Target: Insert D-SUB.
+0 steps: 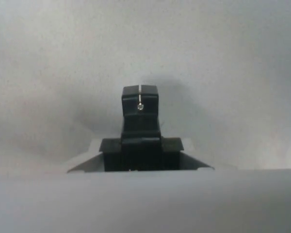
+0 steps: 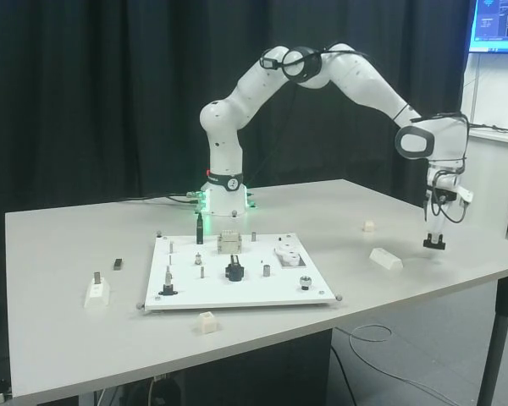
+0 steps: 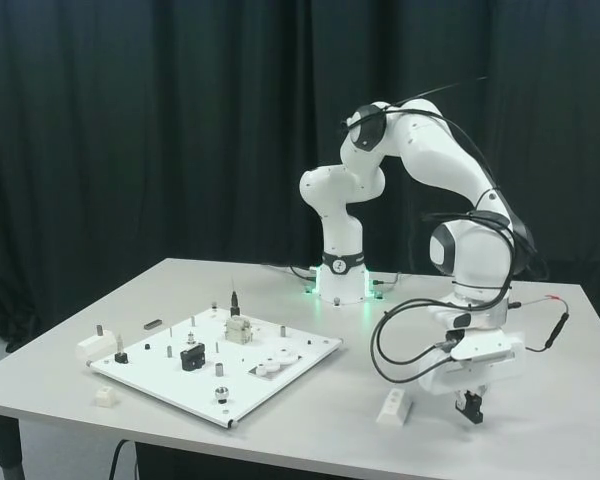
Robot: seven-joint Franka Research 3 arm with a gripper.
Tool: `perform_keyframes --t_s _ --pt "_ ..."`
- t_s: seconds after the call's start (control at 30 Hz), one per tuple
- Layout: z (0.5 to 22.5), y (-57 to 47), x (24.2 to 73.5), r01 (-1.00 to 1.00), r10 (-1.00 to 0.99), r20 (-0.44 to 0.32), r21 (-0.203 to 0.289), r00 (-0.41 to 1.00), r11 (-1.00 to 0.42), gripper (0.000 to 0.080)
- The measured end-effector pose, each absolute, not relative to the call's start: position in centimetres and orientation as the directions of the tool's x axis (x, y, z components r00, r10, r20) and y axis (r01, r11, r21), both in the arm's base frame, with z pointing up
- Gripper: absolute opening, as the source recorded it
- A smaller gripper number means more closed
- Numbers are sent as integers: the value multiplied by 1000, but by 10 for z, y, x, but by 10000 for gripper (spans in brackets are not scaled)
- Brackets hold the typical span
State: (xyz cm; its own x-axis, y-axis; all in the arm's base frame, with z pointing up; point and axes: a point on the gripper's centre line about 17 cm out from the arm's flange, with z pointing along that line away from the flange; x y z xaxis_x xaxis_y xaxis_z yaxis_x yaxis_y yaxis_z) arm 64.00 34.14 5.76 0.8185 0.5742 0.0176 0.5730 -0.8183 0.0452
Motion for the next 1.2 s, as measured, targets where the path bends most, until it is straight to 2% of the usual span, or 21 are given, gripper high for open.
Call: perform_keyframes --t_s 0.37,1.2 --pt "76 340 645 542 542 12 38 840 -840 153" --pt "84 344 650 369 371 36 42 928 -928 153"
